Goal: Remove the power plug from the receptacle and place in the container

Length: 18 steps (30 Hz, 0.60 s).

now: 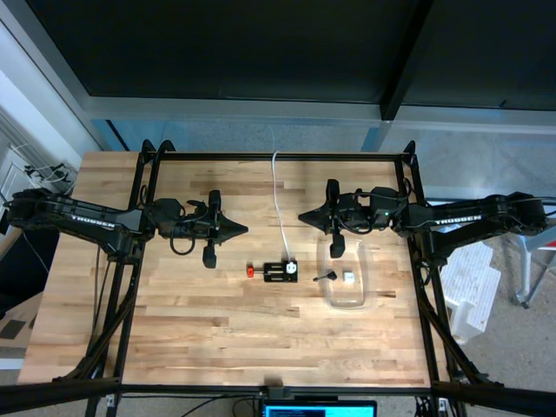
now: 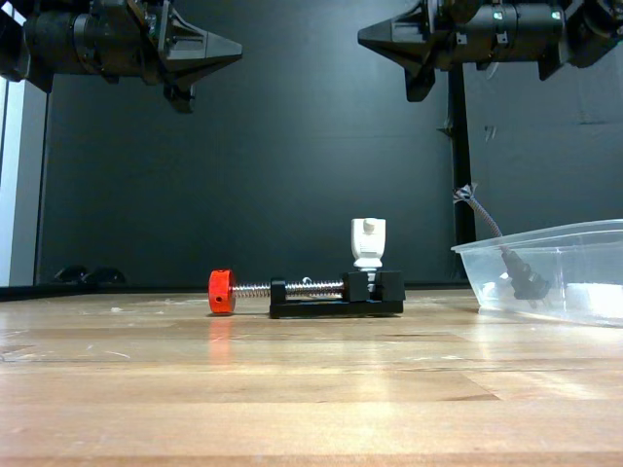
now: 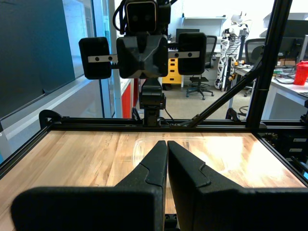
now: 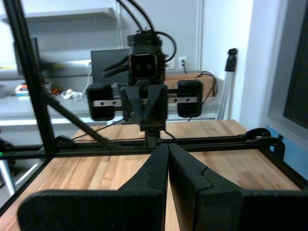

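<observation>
Plug (image 1: 327, 276) leans at container's (image 1: 348, 306) left rim; left gripper (image 1: 243, 229), right gripper (image 1: 302, 215) closed overhead

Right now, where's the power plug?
High view: the power plug lies in the container, at its left wall beside a white cube, right of the receptacle. Left end effector and right end effector hover shut, high over the table.

A robotics lab: office chairs (image 3: 196, 85), desks (image 4: 67, 103), a monitor (image 4: 107, 61) and a tripod (image 4: 230, 82) surround a metal-framed wooden counter (image 1: 217, 330).

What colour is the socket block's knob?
Red knob, best in low view; left gripper and right gripper hover shut above.
</observation>
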Available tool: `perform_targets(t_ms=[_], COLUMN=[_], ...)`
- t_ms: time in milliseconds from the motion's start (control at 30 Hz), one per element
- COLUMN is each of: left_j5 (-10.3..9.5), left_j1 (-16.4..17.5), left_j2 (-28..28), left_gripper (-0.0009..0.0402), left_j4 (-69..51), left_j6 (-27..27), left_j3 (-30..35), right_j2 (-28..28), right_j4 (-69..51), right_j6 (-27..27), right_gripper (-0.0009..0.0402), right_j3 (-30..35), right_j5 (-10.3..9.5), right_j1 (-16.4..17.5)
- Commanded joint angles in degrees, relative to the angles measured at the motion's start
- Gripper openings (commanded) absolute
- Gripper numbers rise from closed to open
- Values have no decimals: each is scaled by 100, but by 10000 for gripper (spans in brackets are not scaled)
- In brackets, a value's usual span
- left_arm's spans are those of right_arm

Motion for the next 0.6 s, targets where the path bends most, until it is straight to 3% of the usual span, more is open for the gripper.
perform_targets(t_ms=[33,600], left_j5=[2,0], left_j1=[2,2], left_j2=[0,0], left_gripper=[0,0], left_j4=[0,0], left_j6=[0,0], left_j3=[2,2], right_j2=[2,-35], right_j4=[238,199], right_j6=[37,33], right_gripper=[0,0], right_j3=[-173,-396], right_j5=[28,-4], right_j1=[4,70])
